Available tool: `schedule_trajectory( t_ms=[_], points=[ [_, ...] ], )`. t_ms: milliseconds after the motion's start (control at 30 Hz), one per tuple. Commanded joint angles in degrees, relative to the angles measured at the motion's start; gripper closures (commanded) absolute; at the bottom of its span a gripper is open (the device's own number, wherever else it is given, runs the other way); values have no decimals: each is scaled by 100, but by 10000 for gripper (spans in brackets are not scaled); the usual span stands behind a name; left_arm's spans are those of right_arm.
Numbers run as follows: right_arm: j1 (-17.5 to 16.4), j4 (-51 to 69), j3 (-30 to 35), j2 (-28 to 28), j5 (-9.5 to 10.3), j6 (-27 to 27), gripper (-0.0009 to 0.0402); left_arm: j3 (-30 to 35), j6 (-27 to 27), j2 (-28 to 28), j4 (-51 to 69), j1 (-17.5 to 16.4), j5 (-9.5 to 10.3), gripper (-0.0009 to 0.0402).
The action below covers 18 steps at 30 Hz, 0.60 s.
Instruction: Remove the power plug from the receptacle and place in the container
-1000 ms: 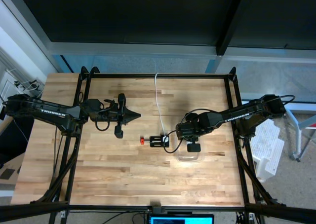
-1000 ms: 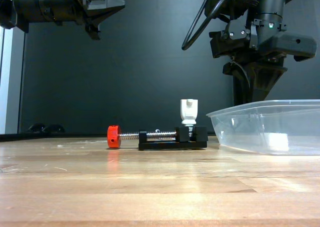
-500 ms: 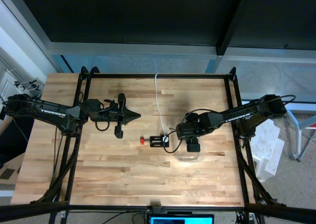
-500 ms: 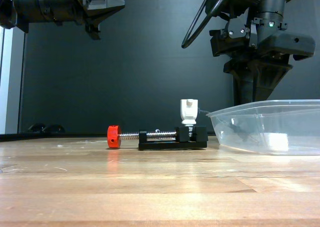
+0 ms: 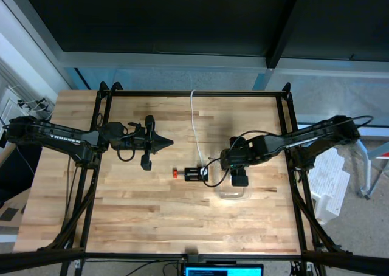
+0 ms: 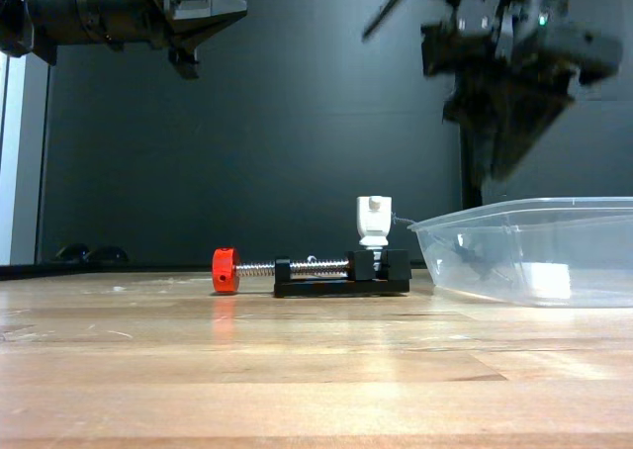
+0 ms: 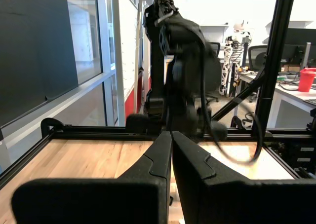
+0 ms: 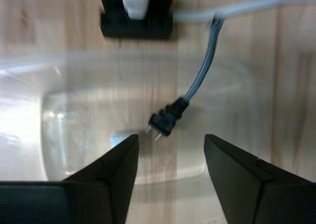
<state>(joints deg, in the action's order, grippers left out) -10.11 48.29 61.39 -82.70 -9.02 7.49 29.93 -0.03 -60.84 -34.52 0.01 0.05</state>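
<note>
The right gripper (image 8: pixel 171 139) hangs directly above the container (image 5: pixel 234 195), fingers spread, pointing down. The left gripper (image 5: pixel 169 143) hovers well apart from the container, fingers pressed together.

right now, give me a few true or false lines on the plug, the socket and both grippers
1. The power plug lies inside the container. True.
2. The right gripper is clamped on the plug. False: its jaws are open and empty, above the container.
3. The receptacle stands upright in the black clamp block. True.
4. The left gripper is down at the red knob. False: it hangs high up, well apart from the knob, jaws shut.
</note>
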Motion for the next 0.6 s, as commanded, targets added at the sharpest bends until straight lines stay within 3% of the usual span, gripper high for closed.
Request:
schedule_trajectory(
  t_ms=[33, 267, 600],
  points=[
    [11, -212, -13, 398, 0, -33, 275, 2, 2, -2, 0, 0, -2, 393],
    [109, -837, -116, 922, 31, -81, 397, 2, 2, -2, 0, 0, -2, 393],
    [540, -2186, -275, 1335, 586, -404, 392, 2, 2, -2, 0, -2, -2, 393]
  ],
)
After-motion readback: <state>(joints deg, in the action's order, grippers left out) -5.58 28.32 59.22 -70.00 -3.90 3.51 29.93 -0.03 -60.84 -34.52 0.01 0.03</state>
